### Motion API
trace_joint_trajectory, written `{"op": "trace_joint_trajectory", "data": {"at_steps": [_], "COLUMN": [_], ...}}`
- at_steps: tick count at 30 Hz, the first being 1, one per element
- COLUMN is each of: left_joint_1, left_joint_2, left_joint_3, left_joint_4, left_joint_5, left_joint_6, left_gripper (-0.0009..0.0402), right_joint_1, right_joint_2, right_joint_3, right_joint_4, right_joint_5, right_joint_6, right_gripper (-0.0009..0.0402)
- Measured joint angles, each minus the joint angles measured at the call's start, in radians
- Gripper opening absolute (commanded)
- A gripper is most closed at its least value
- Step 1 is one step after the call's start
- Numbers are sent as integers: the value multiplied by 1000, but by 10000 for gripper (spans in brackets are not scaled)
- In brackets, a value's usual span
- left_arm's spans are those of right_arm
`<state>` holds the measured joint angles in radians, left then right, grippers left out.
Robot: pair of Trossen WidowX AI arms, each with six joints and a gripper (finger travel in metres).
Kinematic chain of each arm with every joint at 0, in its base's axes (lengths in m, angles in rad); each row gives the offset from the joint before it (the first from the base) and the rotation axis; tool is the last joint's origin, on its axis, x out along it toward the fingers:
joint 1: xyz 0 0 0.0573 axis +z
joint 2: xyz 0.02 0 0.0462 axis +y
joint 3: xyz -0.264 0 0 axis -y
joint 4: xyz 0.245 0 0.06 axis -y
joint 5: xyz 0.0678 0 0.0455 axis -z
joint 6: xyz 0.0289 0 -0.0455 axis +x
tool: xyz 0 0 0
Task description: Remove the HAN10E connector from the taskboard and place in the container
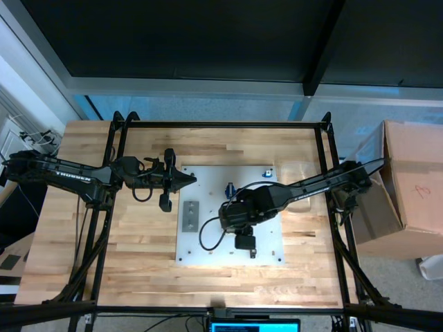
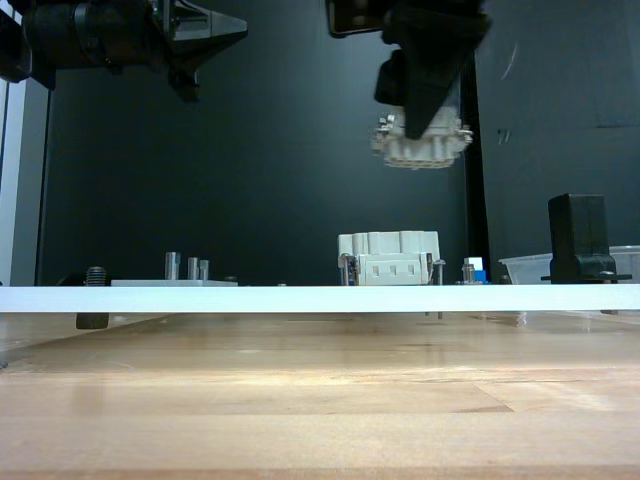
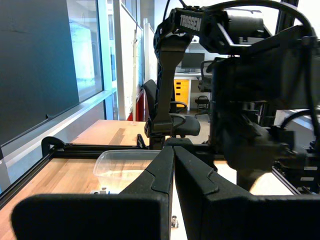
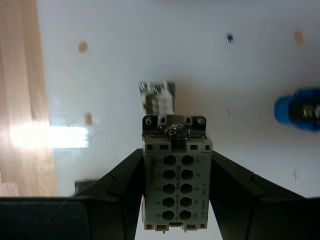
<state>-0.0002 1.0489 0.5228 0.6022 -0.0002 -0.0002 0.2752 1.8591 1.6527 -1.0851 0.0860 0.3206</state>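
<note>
Above the left edge of the white taskboard (image 1: 208,245), the left gripper (image 3: 173,157) is seen with its black fingers pressed flat together on nothing, a detail given by the left wrist view only. Over the board's middle, the HAN10E connector (image 2: 420,148) is clamped in the right gripper (image 4: 176,155), well clear above its pale seat (image 2: 388,258). Ten round sockets in its grey moulded face are shown by the right wrist view alone. Just beside the board's right edge, a clear plastic container (image 3: 122,167) is seen.

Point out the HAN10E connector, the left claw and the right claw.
HAN10E connector (image 2: 422,150): low view, grey body, held above board (image 2: 250,297).
Right claw (image 4: 177,162): right wrist view, between fingertips gripping connector.
Left claw (image 3: 173,154): left wrist view, seam of shut fingertips, raised.
</note>
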Motion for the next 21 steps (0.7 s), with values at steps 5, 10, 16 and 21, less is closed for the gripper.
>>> {"op": "trace_joint_trajectory", "data": {"at_steps": [5, 10, 16, 21], "left_joint_1": [0, 0, 0, 0], "left_joint_2": [0, 0, 0, 0], "left_joint_3": [0, 0, 0, 0], "left_joint_4": [0, 0, 0, 0], "left_joint_5": [0, 0, 0, 0], "left_joint_6": [0, 0, 0, 0], "left_gripper": [0, 0, 0, 0], "right_joint_1": [0, 2, 9, 22], "right_joint_2": [-82, -172, -272, -351], "right_joint_3": [-109, -227, -347, -442], "right_joint_4": [3, 13, 25, 31], "right_joint_5": [0, 0, 1, 1], "right_joint_6": [46, 109, 165, 196], "right_gripper": [16, 16, 16, 16]}}
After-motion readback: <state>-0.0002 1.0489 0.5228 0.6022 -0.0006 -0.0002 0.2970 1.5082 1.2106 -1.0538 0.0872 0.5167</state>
